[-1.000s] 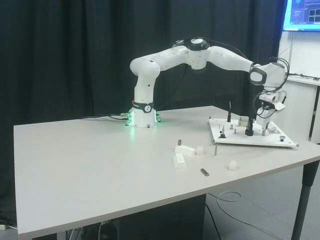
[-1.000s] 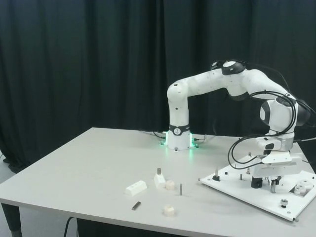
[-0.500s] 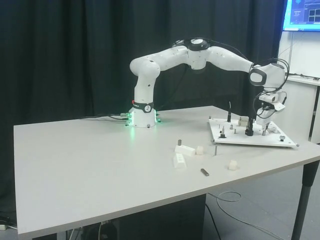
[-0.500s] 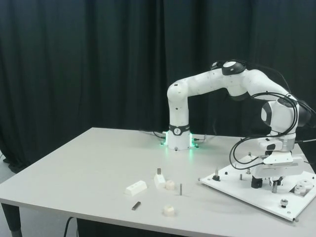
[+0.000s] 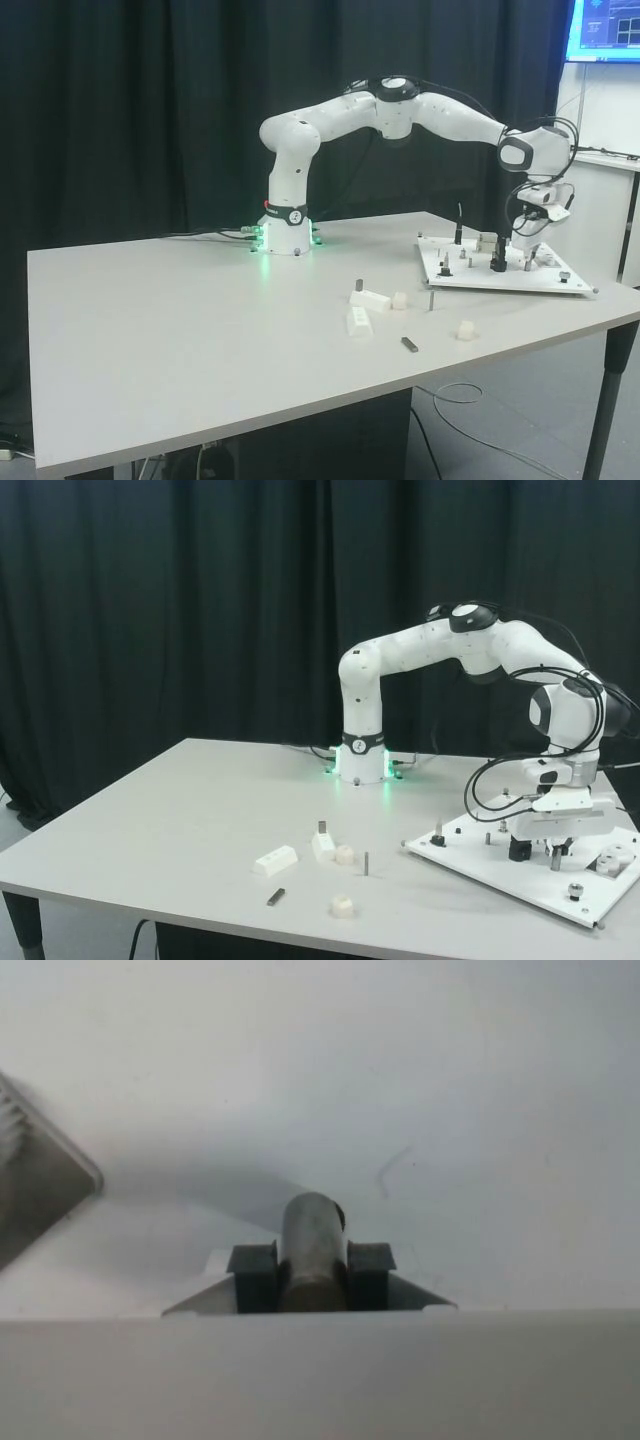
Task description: Insert round peg 4.
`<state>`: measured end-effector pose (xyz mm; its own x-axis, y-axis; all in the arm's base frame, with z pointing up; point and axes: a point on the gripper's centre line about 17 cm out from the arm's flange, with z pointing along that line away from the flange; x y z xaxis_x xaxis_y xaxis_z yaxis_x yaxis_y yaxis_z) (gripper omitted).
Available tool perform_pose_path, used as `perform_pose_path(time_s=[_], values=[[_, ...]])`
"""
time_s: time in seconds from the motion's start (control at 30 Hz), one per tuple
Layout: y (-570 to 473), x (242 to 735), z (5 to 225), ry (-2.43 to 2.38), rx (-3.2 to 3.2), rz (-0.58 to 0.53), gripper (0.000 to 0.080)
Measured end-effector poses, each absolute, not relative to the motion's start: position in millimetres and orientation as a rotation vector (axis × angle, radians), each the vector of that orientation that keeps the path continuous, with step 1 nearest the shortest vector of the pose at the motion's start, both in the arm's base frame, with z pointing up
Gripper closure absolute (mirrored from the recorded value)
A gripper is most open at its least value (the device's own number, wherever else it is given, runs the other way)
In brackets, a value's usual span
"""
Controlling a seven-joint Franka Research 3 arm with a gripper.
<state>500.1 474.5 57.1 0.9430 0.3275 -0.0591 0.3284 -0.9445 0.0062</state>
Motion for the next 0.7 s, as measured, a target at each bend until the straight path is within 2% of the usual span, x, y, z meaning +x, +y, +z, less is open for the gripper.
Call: perform_pose_path(time_s=[0.7], values=[[472.5, 496.6, 56.5, 0.506, 3.071, -0.093, 0.0658]])
